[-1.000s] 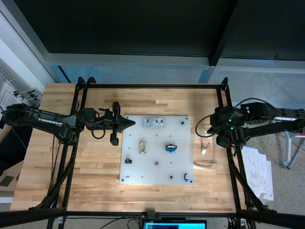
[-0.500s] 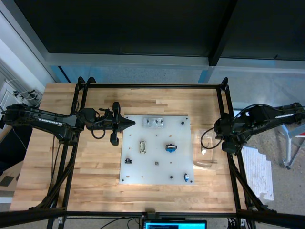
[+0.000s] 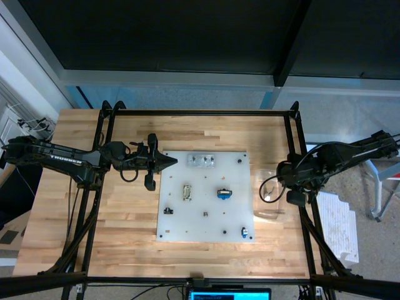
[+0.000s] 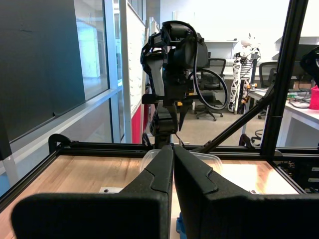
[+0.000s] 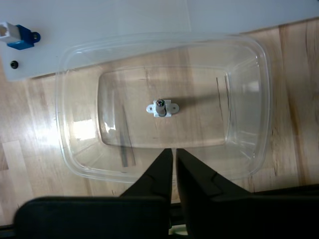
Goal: Pick the RJ45 connector and install on taskboard
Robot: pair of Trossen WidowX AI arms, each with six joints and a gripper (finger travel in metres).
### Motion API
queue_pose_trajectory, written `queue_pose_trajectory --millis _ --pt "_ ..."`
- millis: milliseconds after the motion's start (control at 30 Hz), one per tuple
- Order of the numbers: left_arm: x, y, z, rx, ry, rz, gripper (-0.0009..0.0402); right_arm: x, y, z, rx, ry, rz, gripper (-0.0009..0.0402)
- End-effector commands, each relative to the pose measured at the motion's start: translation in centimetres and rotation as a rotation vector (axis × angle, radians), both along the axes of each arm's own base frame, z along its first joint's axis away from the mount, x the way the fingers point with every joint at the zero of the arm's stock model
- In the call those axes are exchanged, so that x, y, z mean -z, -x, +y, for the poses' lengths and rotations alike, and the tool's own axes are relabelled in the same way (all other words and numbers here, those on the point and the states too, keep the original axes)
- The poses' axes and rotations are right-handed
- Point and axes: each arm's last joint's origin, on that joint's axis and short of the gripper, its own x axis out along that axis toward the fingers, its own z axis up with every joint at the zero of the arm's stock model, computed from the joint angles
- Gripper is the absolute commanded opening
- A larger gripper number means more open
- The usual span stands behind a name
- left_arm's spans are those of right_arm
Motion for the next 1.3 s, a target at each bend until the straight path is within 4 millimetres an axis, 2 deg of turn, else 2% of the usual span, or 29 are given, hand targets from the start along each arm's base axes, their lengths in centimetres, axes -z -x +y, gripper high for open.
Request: queue_pose_trajectory --millis 33,267,467,933,1300 --pt "0.0 0.0 0.0 0.0 0.0 0.0 0.0 0.3 -0.4 0.1 0.024 0.025 0.018 0.0066" --pt "0.0 0.0 0.0 0.0 0.0 0.0 0.0 1.1 -1.0 0.4 0.042 0.06 0.047 0.0176" --pt "0.0 0.0 0.0 0.0 0.0 0.0 0.0 2.1 -1.4 1.3 0.011 0.07 0.058 0.0227" --pt "0.0 0.0 0.0 0.0 0.0 0.0 0.0 5.1 -2.5 2.3 0.025 0.095 0.036 0.0232" --pt "0.0 0.0 0.0 0.0 0.0 0.0 0.0 6.6 -3.2 2.6 -0.018 0.105 0.026 0.0232"
